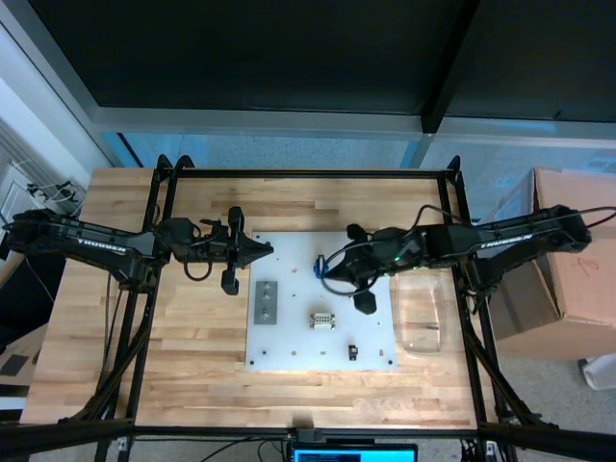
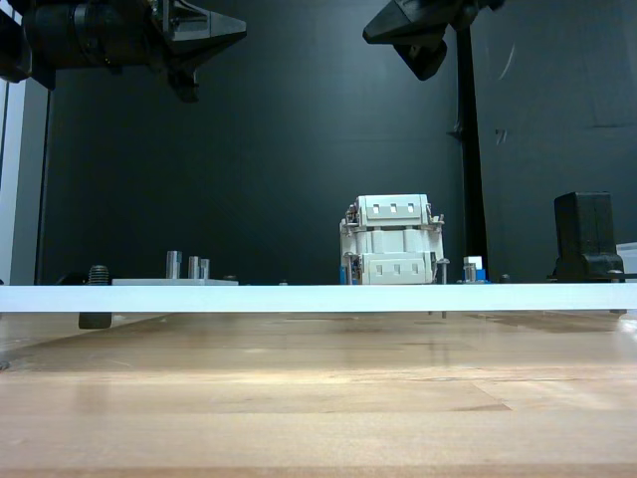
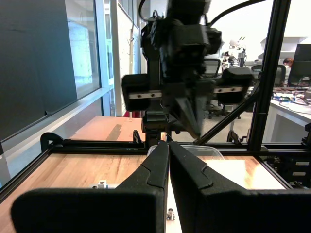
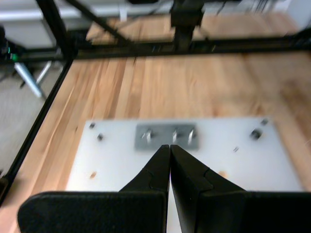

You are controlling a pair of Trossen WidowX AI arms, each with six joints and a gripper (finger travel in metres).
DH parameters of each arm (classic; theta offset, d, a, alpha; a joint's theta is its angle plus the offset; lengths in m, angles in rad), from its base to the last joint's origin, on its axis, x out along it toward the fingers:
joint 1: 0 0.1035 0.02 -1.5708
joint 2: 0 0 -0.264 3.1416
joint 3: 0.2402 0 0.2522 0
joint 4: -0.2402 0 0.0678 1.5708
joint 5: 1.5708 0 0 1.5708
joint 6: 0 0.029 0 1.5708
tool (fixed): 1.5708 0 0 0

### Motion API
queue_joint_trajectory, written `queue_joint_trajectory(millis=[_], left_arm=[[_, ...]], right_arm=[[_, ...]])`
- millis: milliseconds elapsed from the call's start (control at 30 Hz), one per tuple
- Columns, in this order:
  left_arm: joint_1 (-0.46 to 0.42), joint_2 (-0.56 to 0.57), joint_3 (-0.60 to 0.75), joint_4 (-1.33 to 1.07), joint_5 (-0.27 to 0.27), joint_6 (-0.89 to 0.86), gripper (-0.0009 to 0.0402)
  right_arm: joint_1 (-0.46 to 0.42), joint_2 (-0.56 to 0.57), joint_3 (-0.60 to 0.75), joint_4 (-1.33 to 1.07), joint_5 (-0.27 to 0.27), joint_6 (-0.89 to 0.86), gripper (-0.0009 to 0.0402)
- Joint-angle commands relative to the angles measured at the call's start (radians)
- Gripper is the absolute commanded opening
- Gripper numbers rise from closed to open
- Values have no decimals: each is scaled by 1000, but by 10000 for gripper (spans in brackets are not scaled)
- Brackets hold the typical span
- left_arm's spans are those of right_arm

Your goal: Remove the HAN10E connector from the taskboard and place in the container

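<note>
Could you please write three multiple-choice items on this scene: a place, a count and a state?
1. Where is the connector? A. off the board B. seated on the board C. in a gripper
2. How many pins stand on the grey plate? A. one B. three C. five
3. The grippers are: A. both open B. one open C. both shut
Key: 1 B, it stands upright in its seat; 2 B, three show in the right wrist view; 3 C, the left gripper and right gripper, both raised over the board's far part, have fingers pressed together, empty.
</note>
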Motion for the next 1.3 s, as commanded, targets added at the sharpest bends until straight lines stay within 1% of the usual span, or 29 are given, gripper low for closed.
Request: queue_joint_trajectory(millis=[33,233,433,533,667,867,1000,1133,1300], left_arm=[[0,0,0,0,0,0,0],[0,0,0,0,0,0,0],[0,0,0,0,0,0,0],[0,0,0,0,0,0,0],[0,0,0,0,0,0,0],[0,0,0,0,0,0,0],[0,0,0,0,0,0,0],[0,0,0,0,0,0,0],[0,0,0,0,0,0,0]], right_arm=[[20,68,96,-149,3,32,0],[63,195,269,-388,4,66,8],[104,326,443,-587,7,92,41],[121,386,518,-687,-4,93,74],[128,458,592,-783,-5,132,141],[129,539,654,-828,-5,159,250],[128,584,667,-828,-6,167,298],[128,626,666,-829,-5,178,317],[128,679,666,-821,-4,177,311]])
